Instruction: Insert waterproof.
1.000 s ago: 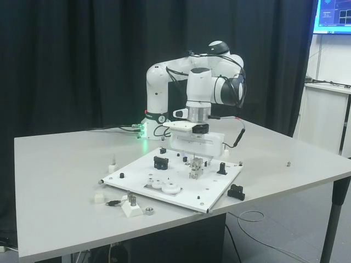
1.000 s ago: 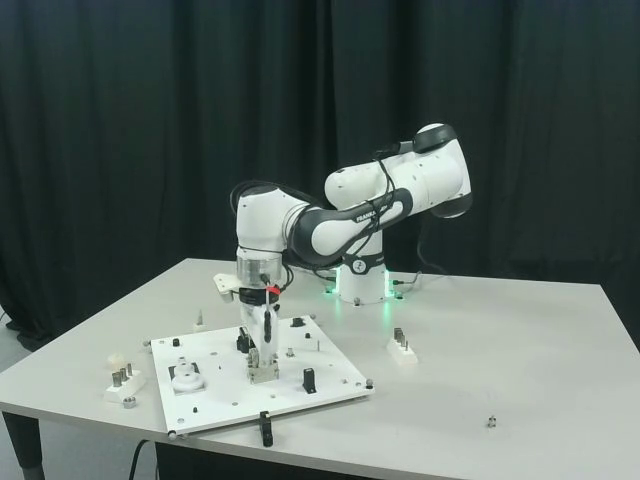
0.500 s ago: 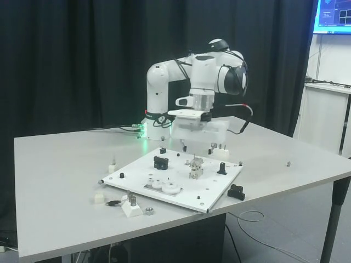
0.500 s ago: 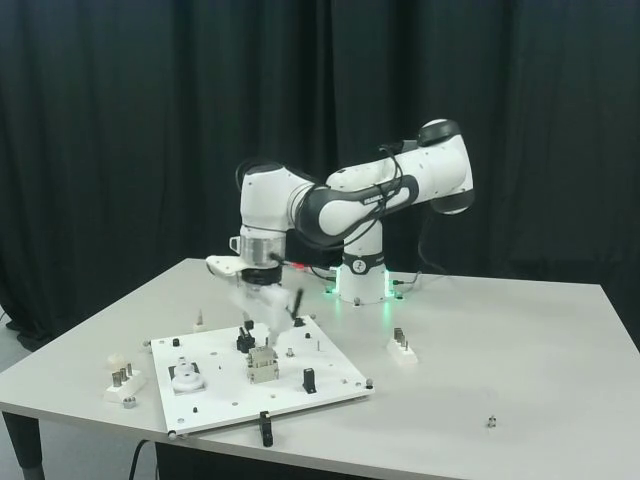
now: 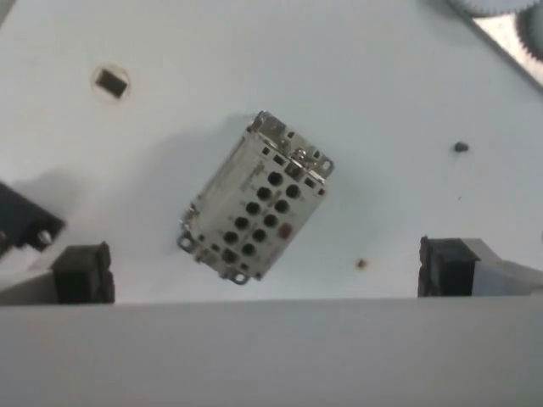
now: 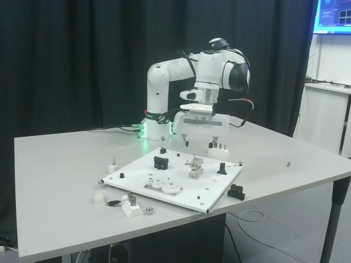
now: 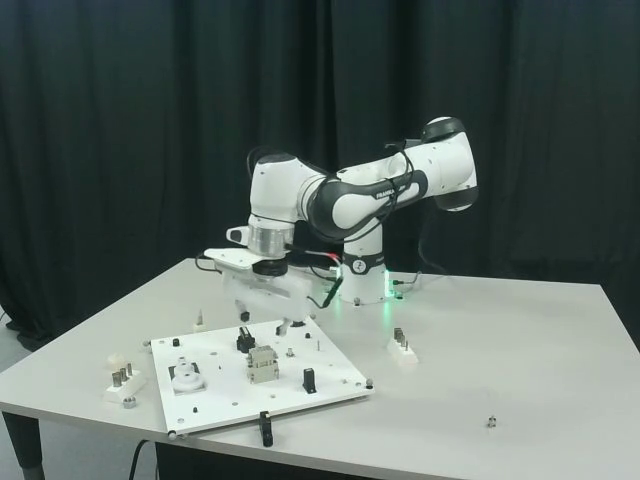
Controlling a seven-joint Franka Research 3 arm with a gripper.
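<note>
The grey table [image 6: 66,164] carries the white board [image 6: 219,183], and my arm [image 7: 350,195] is raised above the back part of this board. My gripper [image 6: 198,143] hangs in the air with its two fingers [image 5: 82,273] wide apart and nothing between them. The waterproof connector [image 5: 254,197] stands on the board under my wrist, not touching the fingers.

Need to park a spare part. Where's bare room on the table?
Bare grey table runs between the white board and the small stud. It is crowded around the white fixture blocks and beneath the gripper.
</note>
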